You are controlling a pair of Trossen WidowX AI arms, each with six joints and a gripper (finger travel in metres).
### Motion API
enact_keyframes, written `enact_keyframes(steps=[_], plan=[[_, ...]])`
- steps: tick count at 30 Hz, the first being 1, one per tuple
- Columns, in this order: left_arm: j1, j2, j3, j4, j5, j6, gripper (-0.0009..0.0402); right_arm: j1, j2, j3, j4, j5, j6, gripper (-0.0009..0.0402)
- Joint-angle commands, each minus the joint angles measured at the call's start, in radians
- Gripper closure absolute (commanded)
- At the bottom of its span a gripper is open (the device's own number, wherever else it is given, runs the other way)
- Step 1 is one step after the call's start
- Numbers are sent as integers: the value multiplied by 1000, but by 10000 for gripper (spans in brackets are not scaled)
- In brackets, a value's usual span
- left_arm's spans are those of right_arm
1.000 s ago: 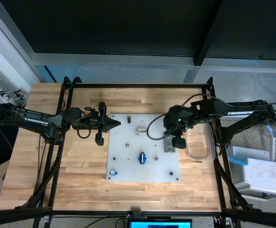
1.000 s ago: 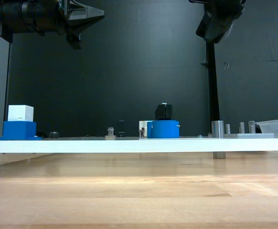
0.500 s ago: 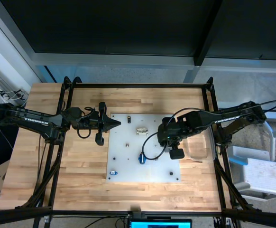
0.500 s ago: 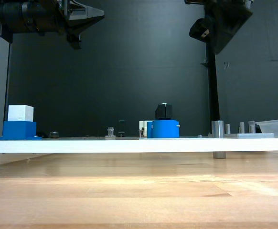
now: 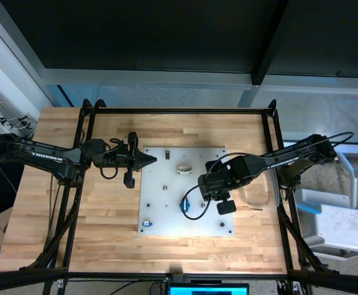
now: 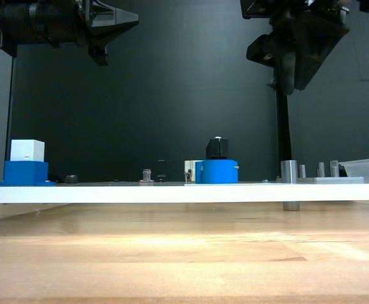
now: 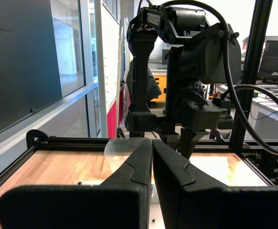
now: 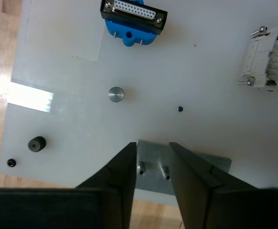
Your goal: Pick the 16mm cylinder and place it in the container
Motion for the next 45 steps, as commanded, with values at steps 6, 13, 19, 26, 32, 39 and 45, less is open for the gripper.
enact_keyframes(steps=[6, 13, 19, 26, 32, 39, 45], plan=[[0, 0, 0, 0, 0, 0, 393, 27, 75, -1, 25, 32, 11, 232], [0, 0, 0, 0, 0, 0, 393, 45, 135, -2, 69, 32, 22, 214], [0, 0, 0, 0, 0, 0, 393, 50, 170, -1, 102, 21, 38, 217], [0, 0, 0, 0, 0, 0, 393, 52, 192, -2, 117, 14, 50, 214], [0, 1, 0, 0, 0, 0, 393, 54, 222, -3, 127, 12, 50, 215], [0, 0, 0, 0, 0, 0, 393, 55, 241, -4, 157, -12, 53, 215], [0, 0, 0, 0, 0, 0, 393, 55, 267, -9, 167, -13, 54, 215]])
